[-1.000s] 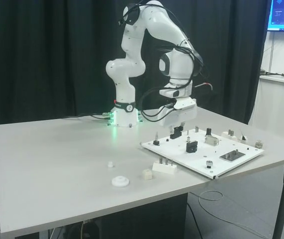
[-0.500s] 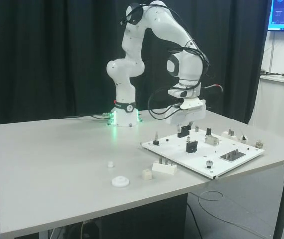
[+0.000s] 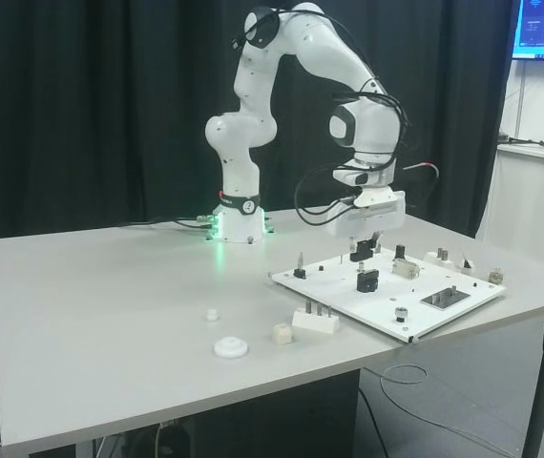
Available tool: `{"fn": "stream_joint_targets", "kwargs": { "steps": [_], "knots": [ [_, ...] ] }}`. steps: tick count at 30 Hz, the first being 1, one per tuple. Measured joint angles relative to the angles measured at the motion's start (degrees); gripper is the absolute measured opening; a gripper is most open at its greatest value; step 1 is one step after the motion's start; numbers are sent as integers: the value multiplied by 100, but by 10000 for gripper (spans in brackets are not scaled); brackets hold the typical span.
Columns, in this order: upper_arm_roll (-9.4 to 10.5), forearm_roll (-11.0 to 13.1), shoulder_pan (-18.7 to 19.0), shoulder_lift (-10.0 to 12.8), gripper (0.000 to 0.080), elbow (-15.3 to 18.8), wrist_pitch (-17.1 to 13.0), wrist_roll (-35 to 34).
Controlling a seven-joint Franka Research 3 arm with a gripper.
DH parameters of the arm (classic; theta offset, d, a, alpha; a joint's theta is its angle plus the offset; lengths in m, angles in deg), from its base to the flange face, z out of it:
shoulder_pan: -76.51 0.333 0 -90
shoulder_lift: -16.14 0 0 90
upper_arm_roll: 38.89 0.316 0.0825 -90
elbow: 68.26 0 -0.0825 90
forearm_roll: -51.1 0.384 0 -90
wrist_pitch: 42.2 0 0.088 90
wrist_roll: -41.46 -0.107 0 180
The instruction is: Insert D-SUB.
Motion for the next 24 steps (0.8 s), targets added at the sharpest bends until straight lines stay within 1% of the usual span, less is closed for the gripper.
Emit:
{"fn": "stream_joint_targets", "kwargs": {
  "steps": [7,24],
  "knots": [
    [30,2,88,6,383,25,-74,0],
    [60,-21,205,15,383,326,-597,8]
  ]
}}
